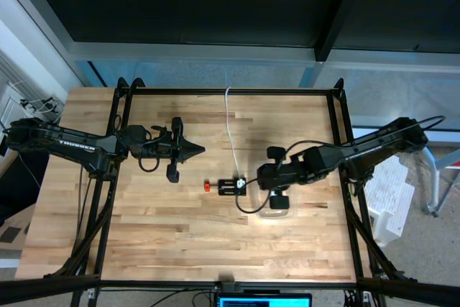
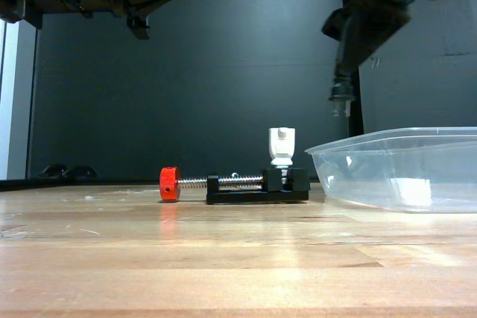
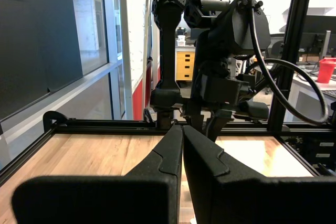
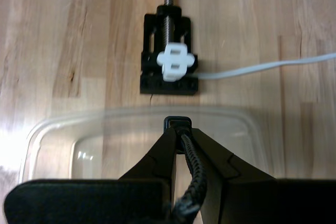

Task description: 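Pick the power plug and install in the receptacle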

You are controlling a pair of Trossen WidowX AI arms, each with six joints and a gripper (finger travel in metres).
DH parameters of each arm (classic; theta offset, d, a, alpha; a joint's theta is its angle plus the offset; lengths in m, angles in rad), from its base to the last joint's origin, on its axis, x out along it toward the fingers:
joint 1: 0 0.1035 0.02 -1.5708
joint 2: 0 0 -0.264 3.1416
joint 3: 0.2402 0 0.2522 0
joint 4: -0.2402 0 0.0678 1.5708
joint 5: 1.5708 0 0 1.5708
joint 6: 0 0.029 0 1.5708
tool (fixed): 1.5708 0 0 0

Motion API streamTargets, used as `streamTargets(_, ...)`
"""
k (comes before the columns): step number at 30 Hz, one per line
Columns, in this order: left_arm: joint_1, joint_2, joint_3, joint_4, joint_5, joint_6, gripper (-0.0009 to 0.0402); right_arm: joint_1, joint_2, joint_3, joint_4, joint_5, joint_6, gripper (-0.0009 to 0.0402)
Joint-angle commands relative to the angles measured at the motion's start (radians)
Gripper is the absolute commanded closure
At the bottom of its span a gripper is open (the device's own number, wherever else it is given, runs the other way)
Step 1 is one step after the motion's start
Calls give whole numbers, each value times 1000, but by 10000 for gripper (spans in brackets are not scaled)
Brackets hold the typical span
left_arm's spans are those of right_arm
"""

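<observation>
Right claw (image 4: 177,134) pinches the power plug (image 2: 340,100) above the tray (image 4: 63,125); left claw (image 3: 182,129), pressed together, hovers well apart

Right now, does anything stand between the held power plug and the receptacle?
Nothing visible. The right gripper holds the power plug above the edge of the clear tray; the receptacle faces up in its clamp beside it. The left gripper hangs shut, far left.

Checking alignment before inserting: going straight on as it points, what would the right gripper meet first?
Probably the clear tray rim, not the receptacle just beyond it; depth is uncertain. The right gripper holds the power plug; the left gripper hangs shut, aside.
</observation>
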Motion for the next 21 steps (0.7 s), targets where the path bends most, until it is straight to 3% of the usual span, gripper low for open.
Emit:
streamTargets(1, 0, 0, 0, 0, 0, 0, 393, -16, 45, 42, 3, 0, -10, 393)
streamTargets(11, 0, 0, 0, 0, 0, 0, 393, -34, 164, 146, 24, 0, -36, 393)
streamTargets(21, 0, 0, 0, 0, 0, 0, 393, -38, 198, 154, 60, 1, -40, 393)
